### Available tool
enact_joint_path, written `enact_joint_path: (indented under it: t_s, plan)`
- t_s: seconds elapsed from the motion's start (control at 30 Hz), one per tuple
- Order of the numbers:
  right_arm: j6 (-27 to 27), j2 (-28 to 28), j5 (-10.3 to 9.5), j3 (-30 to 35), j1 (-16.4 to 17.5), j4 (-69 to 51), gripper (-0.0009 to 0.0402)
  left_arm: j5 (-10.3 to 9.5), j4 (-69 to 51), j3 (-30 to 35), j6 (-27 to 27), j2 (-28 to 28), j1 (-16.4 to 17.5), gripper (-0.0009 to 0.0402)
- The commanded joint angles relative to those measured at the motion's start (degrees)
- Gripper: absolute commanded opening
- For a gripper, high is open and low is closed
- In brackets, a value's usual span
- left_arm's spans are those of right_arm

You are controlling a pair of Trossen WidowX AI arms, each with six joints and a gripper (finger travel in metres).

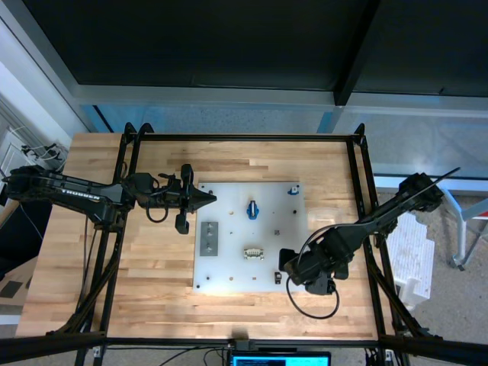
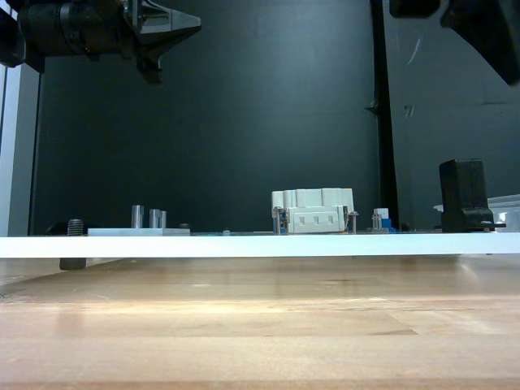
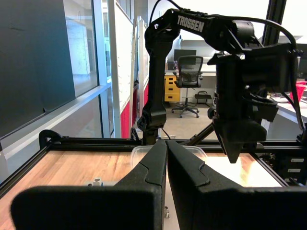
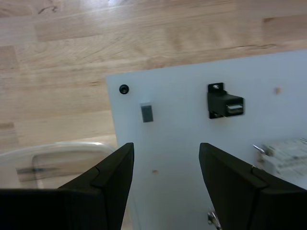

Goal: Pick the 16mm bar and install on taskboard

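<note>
Butcher-block table [image 1: 152,252] inside a black frame [image 1: 244,138], with dark panelling behind. The white taskboard [image 1: 229,271] lies flat at its centre.

Nearest item: the right gripper [image 4: 165,144], held over the board's near right corner and angled down, fingers spread wide with nothing between them. On the board just ahead of those fingers, close to the corner screw [image 4: 124,88], lies a small grey piece that I take to be the 16mm bar [image 4: 147,112]. That identification is probable, not certain. The black fitting [image 4: 224,106] stands near it, toward the board's middle. A clear tray [image 4: 57,153] sits off the board's right edge, beneath the right arm.

Further in: the beige connector [image 1: 254,252], the grey block [image 1: 208,238] with its pegs [image 2: 137,216], then the blue knob [image 1: 252,210]. Farthest is the left gripper [image 1: 207,197], raised well above the board's far left edge and pointing inward, fingers pressed together and empty. I judge it parked.

Risks: the bar is slight and sits near the board's edge. A descent off line would let one finger nudge it off the board, toward the tray or the wood. The inner finger could foul the black fitting. An off-centre grip could let the rod tilt, which would spoil its seating in a hole.

Not established:
- Which hole receives the bar.
- The tray's contents, indistinct through the plastic.
- The right fingertips from above, masked by the arm.
- The right arm from table height, cut off at the frame's edge.
</note>
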Motion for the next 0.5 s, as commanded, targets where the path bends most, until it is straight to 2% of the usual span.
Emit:
enact_joint_path:
  t_s: [0.03, 0.5]
  plan:
    - [0.24, -1.77, -0.02, -0.11, -1.38, 0.42, 0.0188, 0.0, 0.02, 0.02, 0.0, 0.02, 0.02, 0.0]
    - [15.74, -7.23, 0.07, -0.52, -11.26, 6.36, 0.0188, 0.0, 0.02, 0.02, 0.0, 0.02, 0.0, 0.0]
